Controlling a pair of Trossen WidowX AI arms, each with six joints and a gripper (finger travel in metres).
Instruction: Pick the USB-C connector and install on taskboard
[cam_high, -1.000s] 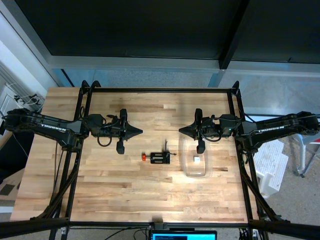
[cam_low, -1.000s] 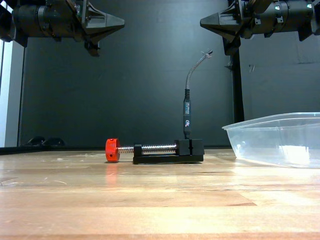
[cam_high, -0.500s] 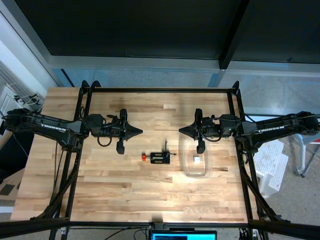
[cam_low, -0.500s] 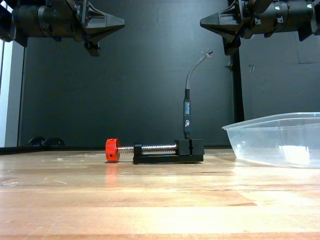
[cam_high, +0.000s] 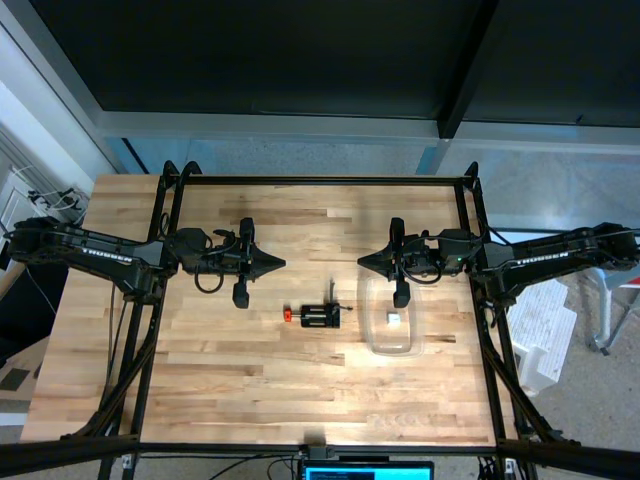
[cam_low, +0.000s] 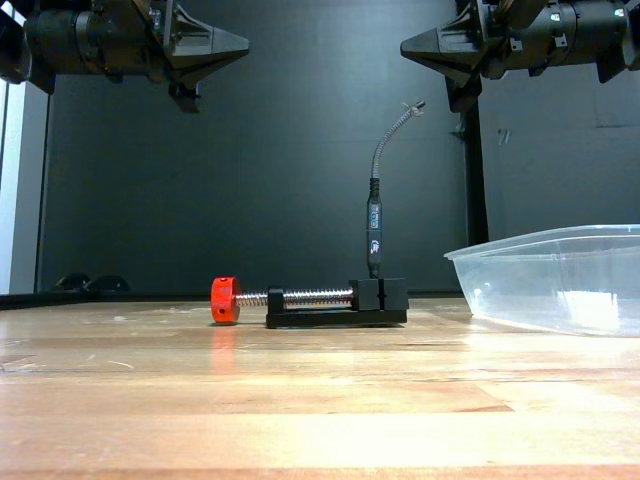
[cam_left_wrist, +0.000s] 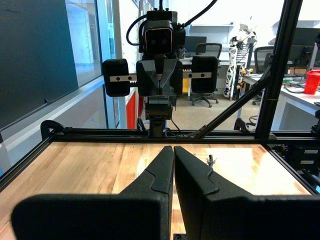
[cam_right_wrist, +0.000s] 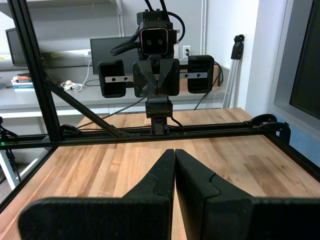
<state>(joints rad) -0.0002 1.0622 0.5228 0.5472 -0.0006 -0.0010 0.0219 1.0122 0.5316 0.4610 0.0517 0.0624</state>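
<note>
**While both tools hang shut above the counter, the USB-C connector stands on the taskboard**

As seen from the high view, the wooden counter (cam_high: 250, 390) fills the middle of the frame, bordered by a black rail frame (cam_high: 320, 181). The left arm (cam_high: 90, 250) reaches in from the left edge and the right arm (cam_high: 550, 250) from the right edge. They face each other across the centre.

1. Left tool (cam_high: 280, 263): upper left of the low view, high above the counter and well apart from every object. The left wrist view shows its fingers (cam_left_wrist: 160, 170) pressed together with nothing between them.
2. Right tool (cam_high: 362, 262): upper right of the low view, at a like height. In the high view it lies over the far end of the clear tray. The right wrist view shows its fingers (cam_right_wrist: 162, 172) likewise together, with nothing between them.
3. Clear plastic tray (cam_high: 411, 343): right of centre, resting on the counter.
4. Taskboard (cam_low: 335, 305): centre of the counter, just left of the tray and apart from it. A silver threaded screw (cam_low: 310, 297) runs from the block to the red-orange knob (cam_low: 224, 300) at its left end.
5. USB-C connector (cam_low: 374, 235): upright, its foot on the right end of the taskboard. A thin flexible neck (cam_low: 390, 135) curves up and right from its top.
6. Small white square piece (cam_high: 394, 318): inside the tray.
</note>
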